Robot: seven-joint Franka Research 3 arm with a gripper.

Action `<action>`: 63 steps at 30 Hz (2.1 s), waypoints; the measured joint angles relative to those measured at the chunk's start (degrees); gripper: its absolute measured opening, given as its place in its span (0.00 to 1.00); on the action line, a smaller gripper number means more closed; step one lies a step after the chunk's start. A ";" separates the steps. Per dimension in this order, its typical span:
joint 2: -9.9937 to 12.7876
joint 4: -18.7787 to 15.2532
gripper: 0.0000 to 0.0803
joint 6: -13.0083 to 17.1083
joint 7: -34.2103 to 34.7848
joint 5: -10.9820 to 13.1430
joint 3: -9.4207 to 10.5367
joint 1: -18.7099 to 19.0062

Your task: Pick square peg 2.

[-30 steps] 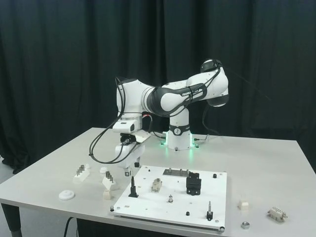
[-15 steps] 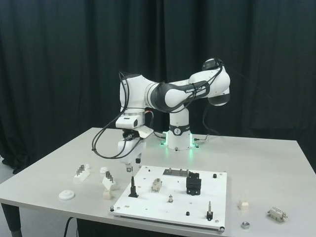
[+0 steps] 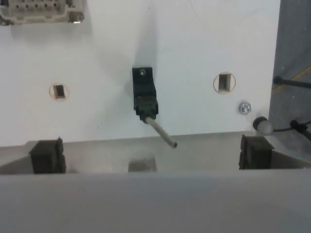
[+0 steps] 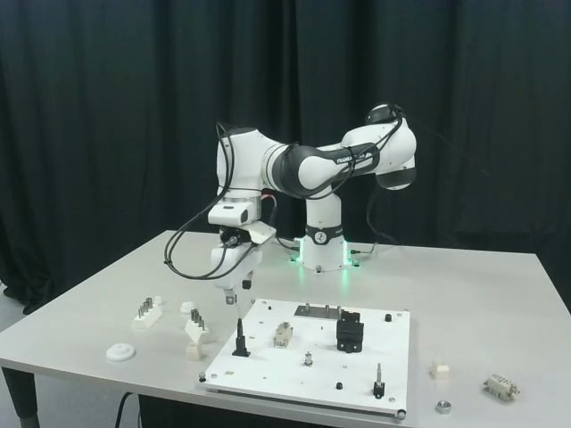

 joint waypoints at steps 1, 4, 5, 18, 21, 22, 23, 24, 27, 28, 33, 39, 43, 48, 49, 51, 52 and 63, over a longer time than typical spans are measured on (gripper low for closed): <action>0.00 -0.06 1.00 -0.05 0.00 0.00 -0.10 0.00; -0.01 -0.28 1.00 -0.23 0.05 -0.01 -0.35 0.00; -0.01 -0.36 1.00 -0.25 0.07 -0.01 -0.40 0.00; 0.00 -2.31 1.00 0.16 1.27 -0.03 -0.76 -0.11; 0.02 -3.12 1.00 0.68 2.18 -0.03 -0.76 -0.16; 0.03 -3.37 1.00 0.88 2.45 -0.03 -0.75 -0.17; 0.03 -3.66 1.00 1.08 2.74 -0.03 -0.75 -0.17; 0.04 -3.91 1.00 1.24 2.99 -0.03 -0.75 -0.18; 0.08 -4.60 1.00 1.84 3.52 -0.03 -0.73 -0.26; 0.08 -4.78 1.00 2.06 3.61 -0.03 -0.71 -0.31; 0.09 -5.72 1.00 3.18 4.92 0.00 -0.62 -0.56; 0.09 -6.61 1.00 4.48 10.94 0.15 -0.35 -1.10; 0.09 -7.76 1.00 5.76 14.29 0.33 -0.07 -1.26; 0.09 -9.57 1.00 7.42 15.64 0.69 0.27 -1.27; 0.08 -9.96 1.00 7.86 15.64 0.84 0.39 -1.27; 0.08 -10.80 1.00 8.56 15.64 1.12 0.66 -1.27; 0.08 -11.22 1.00 8.91 15.64 1.31 0.80 -1.27; 0.24 -16.28 1.00 12.23 17.07 5.19 3.07 -1.25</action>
